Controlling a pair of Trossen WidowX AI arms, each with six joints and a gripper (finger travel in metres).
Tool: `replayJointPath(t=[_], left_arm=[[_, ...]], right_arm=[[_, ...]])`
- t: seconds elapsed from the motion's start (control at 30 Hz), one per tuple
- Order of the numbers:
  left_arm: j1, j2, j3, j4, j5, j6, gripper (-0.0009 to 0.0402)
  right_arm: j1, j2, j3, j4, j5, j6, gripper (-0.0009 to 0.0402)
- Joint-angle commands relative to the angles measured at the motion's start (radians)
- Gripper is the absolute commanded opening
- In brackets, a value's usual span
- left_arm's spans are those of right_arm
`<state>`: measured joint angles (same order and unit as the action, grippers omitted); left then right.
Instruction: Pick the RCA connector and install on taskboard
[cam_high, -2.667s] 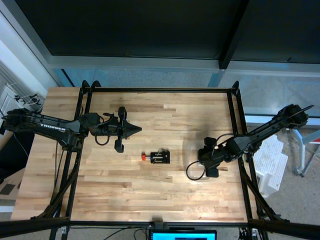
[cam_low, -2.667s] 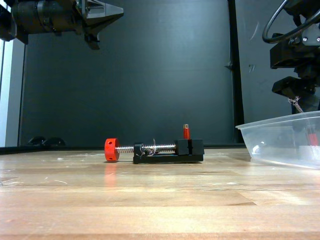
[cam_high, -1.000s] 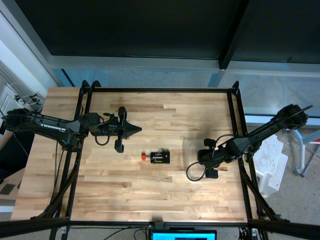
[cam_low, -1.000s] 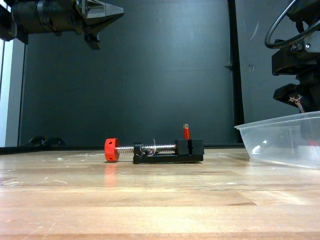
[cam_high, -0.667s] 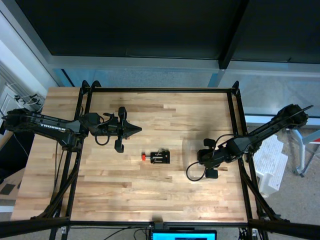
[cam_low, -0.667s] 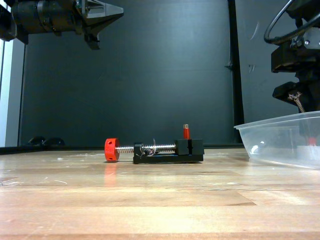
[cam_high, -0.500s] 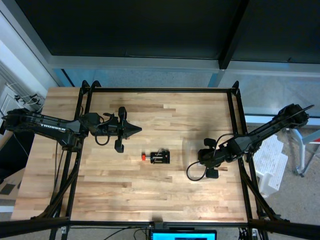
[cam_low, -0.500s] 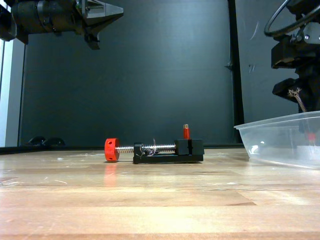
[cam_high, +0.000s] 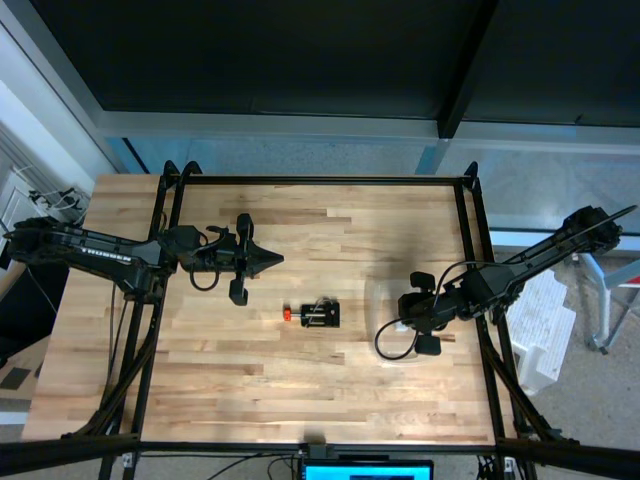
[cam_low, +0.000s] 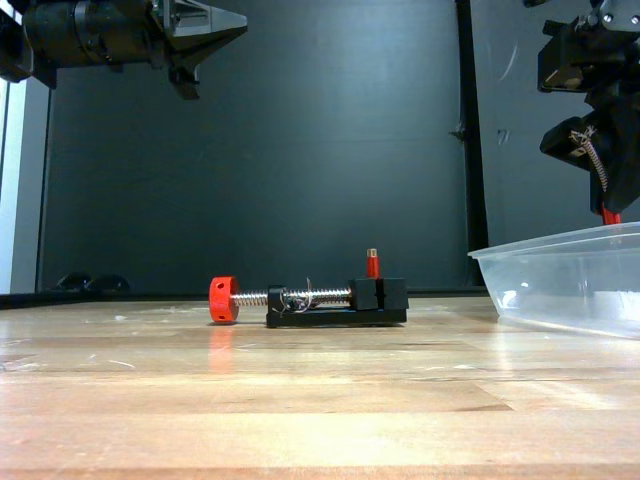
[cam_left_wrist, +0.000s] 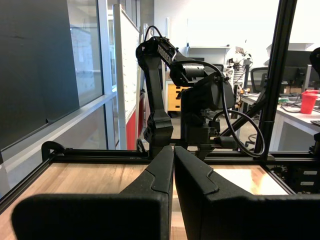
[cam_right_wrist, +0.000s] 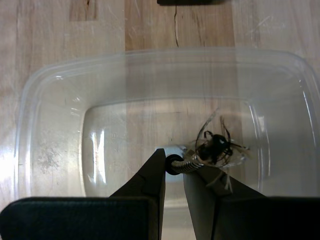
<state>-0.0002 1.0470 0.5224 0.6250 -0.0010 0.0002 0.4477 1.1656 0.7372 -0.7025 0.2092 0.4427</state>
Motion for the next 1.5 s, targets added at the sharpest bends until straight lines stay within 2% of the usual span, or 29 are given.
replayJointPath(t=[0.03,0.23,0.53,0.87,0.97,1.23,1.4,1.5], left_arm=[[0.0,0.0,0.0,0.0,0.0,0.0,0.0],[0.0,0.0,0.0,0.0,0.0,0.0,0.0],[0.0,0.0,0.0,0.0,0.0,0.0,0.0],[0.0,0.0,0.0,0.0,0.001,0.0,0.0],[0.0,0.0,0.0,0.0,0.0,0.0,0.0],[0.0,0.0,0.0,0.0,0.0,0.0,0.0],[0.0,0.0,0.0,0.0,0.0,0.0,0.0],[0.0,0.0,0.0,0.0,0.0,0.0,0.0]], right_arm=[[0.0,0.001,0.004,0.001,0.0,-0.003,0.0],[-0.005,0.005,0.036,0.002,0.001,-0.016,0.0],[-0.058,0.07,0.124,0.003,0.006,-0.05,0.0],[-0.125,0.203,0.248,0.004,-0.003,-0.102,0.0],[-0.142,0.246,0.285,0.009,-0.021,-0.123,0.0],[-0.182,0.34,0.37,0.016,-0.023,-0.165,0.0],[-0.204,0.392,0.408,0.043,-0.048,-0.184,0.0],[-0.214,0.423,0.432,0.05,-0.048,-0.195,0.0]])
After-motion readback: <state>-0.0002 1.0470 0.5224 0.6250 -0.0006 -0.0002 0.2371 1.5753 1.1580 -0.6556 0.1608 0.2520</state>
